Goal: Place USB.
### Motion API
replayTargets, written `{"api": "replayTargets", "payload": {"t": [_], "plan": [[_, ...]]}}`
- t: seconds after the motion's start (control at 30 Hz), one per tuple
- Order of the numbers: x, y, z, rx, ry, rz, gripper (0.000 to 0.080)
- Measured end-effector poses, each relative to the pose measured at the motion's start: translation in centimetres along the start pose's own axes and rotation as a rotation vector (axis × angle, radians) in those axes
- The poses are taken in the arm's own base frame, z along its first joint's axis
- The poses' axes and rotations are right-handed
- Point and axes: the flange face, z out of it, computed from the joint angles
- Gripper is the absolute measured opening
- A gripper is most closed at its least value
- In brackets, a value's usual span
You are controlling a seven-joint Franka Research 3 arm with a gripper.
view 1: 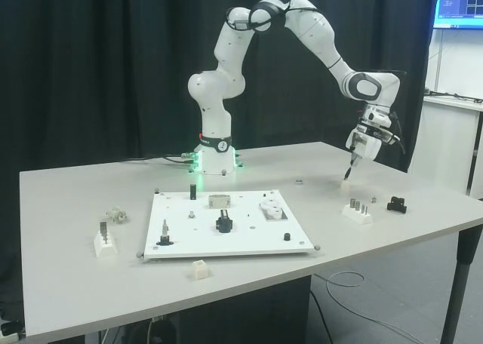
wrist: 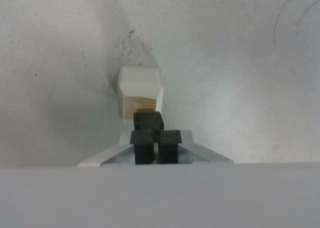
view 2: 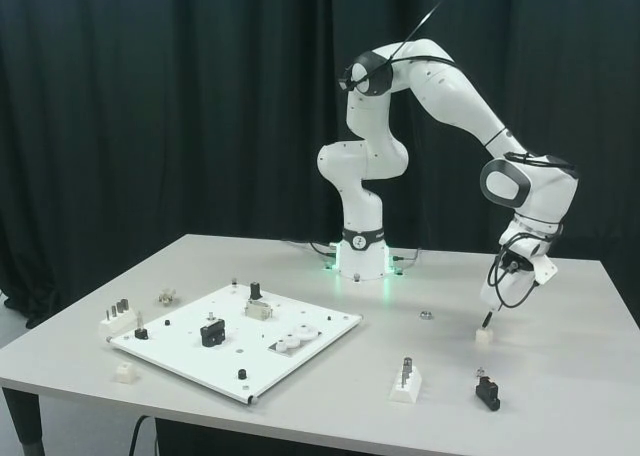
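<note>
While hovering at the table's [view 1: 68, 208] far edge, well apart from the white board [view 1: 226, 225], I'm logging: gripper [wrist: 155, 147], fingers pressed together, pinching black USB plug [wrist: 148, 121]; plug is hanging just above small white holder block [wrist: 140, 90]. Step, as I'm judging it: seating. I'm keeping plug upright, centred over slot; lowering slowly, w/o nudging block.

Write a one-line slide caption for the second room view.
White arm reaching over the grey table, its tool just above a small white holder, away from the white board.
</note>
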Motion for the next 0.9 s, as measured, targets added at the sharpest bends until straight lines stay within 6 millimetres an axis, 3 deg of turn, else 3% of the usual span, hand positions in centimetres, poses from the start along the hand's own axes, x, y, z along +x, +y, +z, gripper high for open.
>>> {"api": "replayTargets", "payload": {"t": [0.9], "plan": [[0.4,-0.4,2.2,0.012,-0.025,0.003,0.0017]]}}
